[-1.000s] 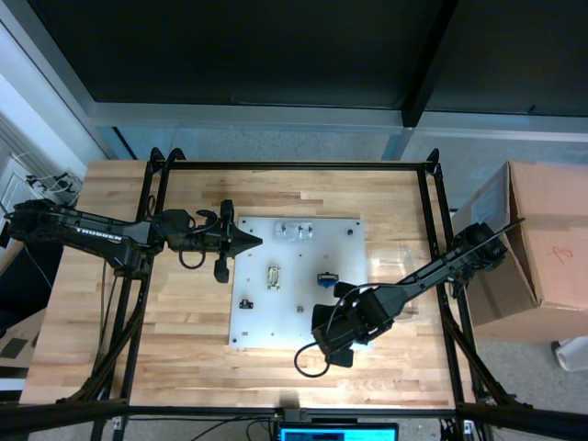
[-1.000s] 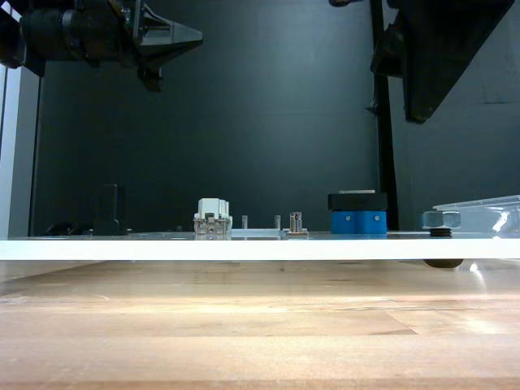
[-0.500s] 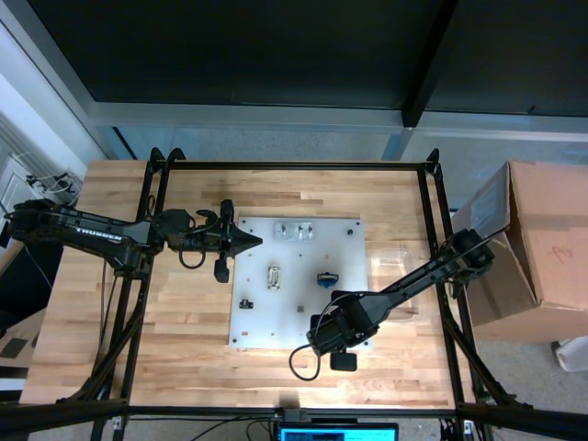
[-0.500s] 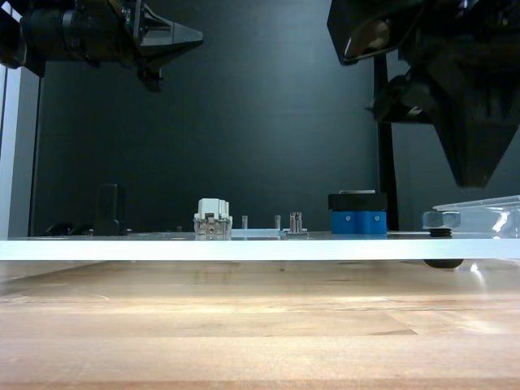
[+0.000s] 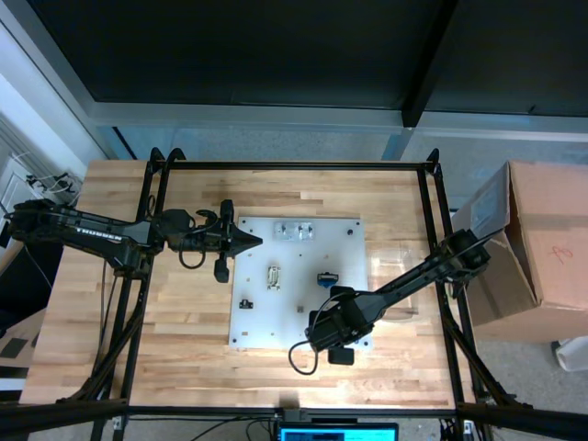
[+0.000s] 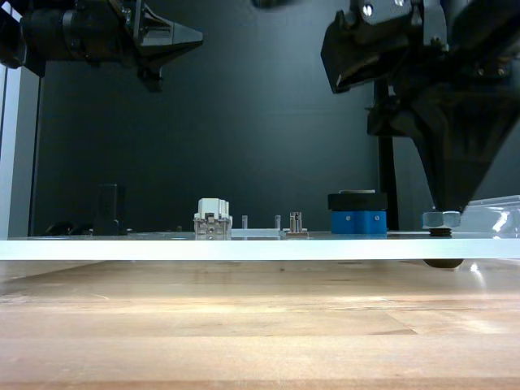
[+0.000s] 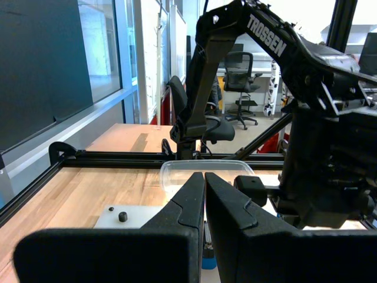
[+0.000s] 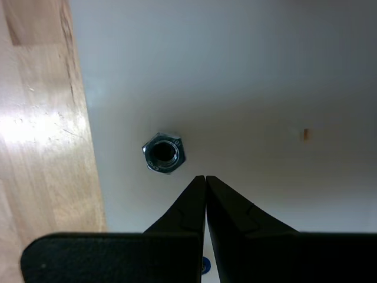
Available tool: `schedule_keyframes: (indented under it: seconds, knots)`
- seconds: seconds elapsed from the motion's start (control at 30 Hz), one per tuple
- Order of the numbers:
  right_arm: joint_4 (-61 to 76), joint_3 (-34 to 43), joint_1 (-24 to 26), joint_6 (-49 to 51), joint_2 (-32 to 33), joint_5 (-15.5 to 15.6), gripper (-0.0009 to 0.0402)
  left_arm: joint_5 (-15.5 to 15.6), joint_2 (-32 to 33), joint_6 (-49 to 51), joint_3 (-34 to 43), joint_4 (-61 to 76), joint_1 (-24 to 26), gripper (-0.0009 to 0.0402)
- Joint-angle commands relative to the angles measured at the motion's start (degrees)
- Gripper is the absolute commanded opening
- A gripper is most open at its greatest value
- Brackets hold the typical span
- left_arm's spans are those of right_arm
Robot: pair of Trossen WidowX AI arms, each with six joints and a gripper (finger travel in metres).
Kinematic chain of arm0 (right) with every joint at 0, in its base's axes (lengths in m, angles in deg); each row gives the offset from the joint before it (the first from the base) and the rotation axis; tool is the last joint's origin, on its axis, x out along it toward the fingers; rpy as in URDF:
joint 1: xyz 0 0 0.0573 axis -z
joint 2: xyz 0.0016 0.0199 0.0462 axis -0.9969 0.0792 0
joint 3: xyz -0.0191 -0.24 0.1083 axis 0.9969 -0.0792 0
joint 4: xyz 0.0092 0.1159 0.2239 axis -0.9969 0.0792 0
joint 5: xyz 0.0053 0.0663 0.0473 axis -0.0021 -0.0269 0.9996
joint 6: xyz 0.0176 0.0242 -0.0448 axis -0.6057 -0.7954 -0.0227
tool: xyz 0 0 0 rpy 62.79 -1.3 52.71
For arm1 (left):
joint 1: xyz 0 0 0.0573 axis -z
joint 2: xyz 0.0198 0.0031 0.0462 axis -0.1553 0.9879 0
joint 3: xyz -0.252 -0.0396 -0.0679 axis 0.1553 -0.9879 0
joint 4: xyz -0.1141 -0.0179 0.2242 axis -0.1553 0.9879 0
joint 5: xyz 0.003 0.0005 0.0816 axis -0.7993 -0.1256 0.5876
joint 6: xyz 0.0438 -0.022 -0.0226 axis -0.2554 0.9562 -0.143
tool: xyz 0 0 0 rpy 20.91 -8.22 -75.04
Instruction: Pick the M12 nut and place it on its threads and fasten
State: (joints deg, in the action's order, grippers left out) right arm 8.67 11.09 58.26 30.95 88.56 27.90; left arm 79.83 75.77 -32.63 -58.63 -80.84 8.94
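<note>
- The M12 nut [image 6: 441, 218] is a small silver hexagon at the lower right of the low view. It sits level on top of its stud [image 6: 441, 232], held by nothing.
- Only a thin black band of the stud shows beneath the nut.
- Seen along the right arm, the M12 nut [image 8: 164, 152] lies flat with its dark bore facing up, on the white board [image 8: 265, 76] near the board's edge.
- The closed right gripper [image 8: 205, 178] has its tips just beside the nut, not touching it.
- The closed left gripper [image 6: 195, 34] hangs at the upper left of the low view, well apart.
</note>
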Motion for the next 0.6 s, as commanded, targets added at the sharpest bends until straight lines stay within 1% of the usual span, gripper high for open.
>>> schedule_keyframes:
  seconds: [0.03, 0.13, 0.23, 0.27, 0.3, 0.37, 0.4, 0.43, 0.47, 0.6]
  knots:
    - [-1.38, -0.15, -0.02, -0.02, 0.17, 0.46, 0.0000, 0.00, 0.00, 0.00, 0.00, 0.00, 0.00, 0.0000]
    - [-1.60, -0.17, -0.04, -0.02, 0.13, 0.87, 0.0000, 0.00, 0.00, 0.00, 0.00, -0.02, 0.00, 0.0000]
    - [-1.92, -0.17, -0.02, -0.02, 0.13, 3.30, 0.0000, 0.00, 0.00, 0.00, 0.00, 0.00, 0.00, 0.0000]
    - [-2.49, -0.20, -0.04, 0.02, 0.13, 4.59, 0.0000, 0.00, 0.00, 0.00, 0.00, 0.00, 0.00, 0.0000]
    - [-3.19, -0.22, -0.07, 0.79, 0.13, 7.69, 0.0000, 0.00, 0.00, 0.00, 0.00, 0.00, 0.00, 0.0000]
    - [-4.55, -0.28, -0.07, 4.35, 0.13, 16.28, 0.0000, 0.00, 0.00, 0.00, 0.00, -0.04, 0.00, 0.0000]
    - [-4.59, -0.28, -0.04, 5.38, 0.11, 18.88, 0.0000, 0.00, 0.00, 0.00, 0.00, -0.02, -0.02, 0.0000]
    - [-4.35, -0.28, -0.04, 5.88, 0.09, 19.39, 0.0000, 0.00, 0.00, 0.00, 0.00, 0.00, 0.00, 0.0000]
    - [-4.09, -0.28, -0.04, 5.97, 0.07, 18.78, 0.0000, 0.00, 0.00, 0.00, 0.00, 0.00, 0.00, 0.0000]
    - [-2.69, -0.28, -0.04, 5.14, -0.20, 11.54, 0.0000, 0.00, 0.00, 0.00, 0.00, -0.02, 0.00, 0.0000]
